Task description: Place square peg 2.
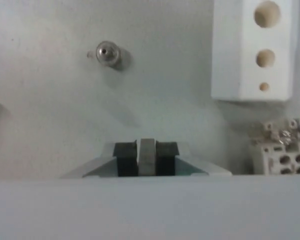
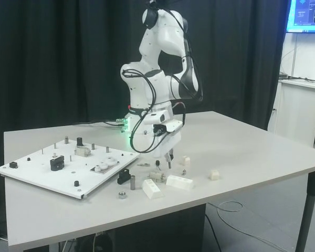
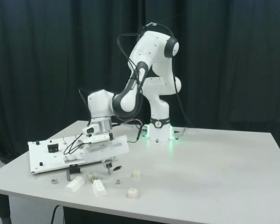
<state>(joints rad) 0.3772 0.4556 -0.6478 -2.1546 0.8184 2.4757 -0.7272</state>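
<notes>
The white arm [image 3: 144,70] is leaning low over the grey counter [image 2: 252,152], beside the white board [image 2: 63,168]. Its hand [image 1: 147,159] is gripping a grey square peg [image 1: 147,156] between black fingers [image 1: 124,159], just above scattered white blocks [image 2: 179,181] and a small bolt [image 1: 108,53].

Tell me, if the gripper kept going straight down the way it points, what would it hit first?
Probably the bare grey table. The gripper, shut on a square peg, seems to have nothing under it.
</notes>
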